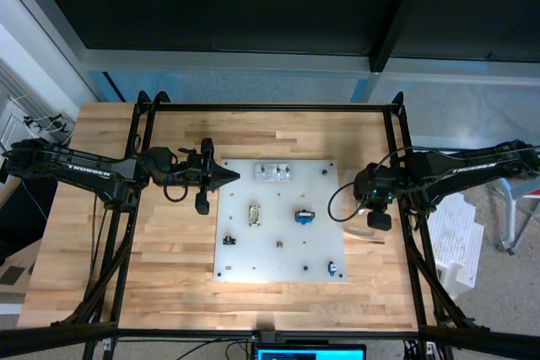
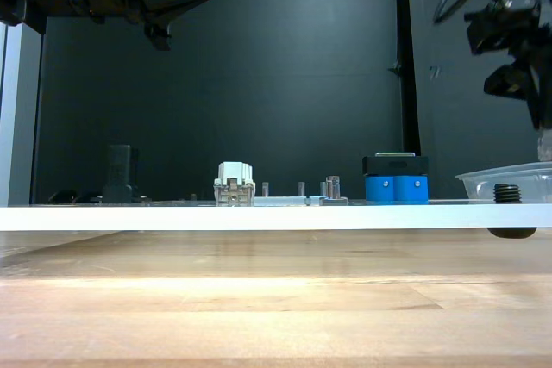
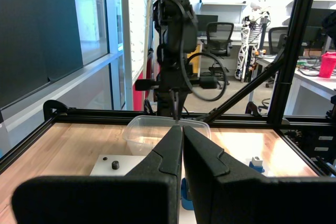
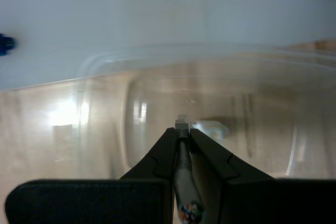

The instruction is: Pick the RJ45 connector and install on taskboard

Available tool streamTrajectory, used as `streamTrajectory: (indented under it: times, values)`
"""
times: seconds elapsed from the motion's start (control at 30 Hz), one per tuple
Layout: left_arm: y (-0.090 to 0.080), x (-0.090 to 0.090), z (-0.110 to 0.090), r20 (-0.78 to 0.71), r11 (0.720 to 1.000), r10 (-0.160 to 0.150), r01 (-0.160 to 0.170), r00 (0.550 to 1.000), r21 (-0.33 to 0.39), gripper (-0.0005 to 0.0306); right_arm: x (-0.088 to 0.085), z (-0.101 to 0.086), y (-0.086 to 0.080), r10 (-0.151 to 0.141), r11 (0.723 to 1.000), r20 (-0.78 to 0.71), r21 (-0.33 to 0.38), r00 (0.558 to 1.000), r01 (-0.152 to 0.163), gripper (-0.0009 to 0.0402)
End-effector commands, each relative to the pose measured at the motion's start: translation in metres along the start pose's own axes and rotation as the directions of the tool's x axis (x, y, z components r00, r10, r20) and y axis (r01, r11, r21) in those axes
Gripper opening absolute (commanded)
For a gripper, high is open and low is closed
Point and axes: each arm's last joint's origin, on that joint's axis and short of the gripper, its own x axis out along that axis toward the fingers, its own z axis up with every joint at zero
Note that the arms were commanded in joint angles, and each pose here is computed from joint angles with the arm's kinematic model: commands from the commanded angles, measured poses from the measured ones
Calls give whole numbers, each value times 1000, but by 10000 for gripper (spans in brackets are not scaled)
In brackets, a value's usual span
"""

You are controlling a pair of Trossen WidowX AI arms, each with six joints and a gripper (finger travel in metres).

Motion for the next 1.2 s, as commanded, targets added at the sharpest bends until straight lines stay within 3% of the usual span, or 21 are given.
streamTrajectory:
  times: [0.03,0.17,0.53,1.2]
  values:
    - [0,0,0,0,1000,0,0,1000,0,0,-4,0,10,22,999,8,-34,1000,-22,0]
    - [0,0,0,0,1000,0,0,1000,0,0,-8,1,19,41,999,15,-25,999,-40,0]
    - [0,0,0,-2,1000,0,0,1000,0,0,-10,16,57,75,991,-38,-105,996,-79,0]
    - [0,0,0,0,1000,0,0,1000,0,0,5,51,142,40,992,-103,-113,994,-52,0]
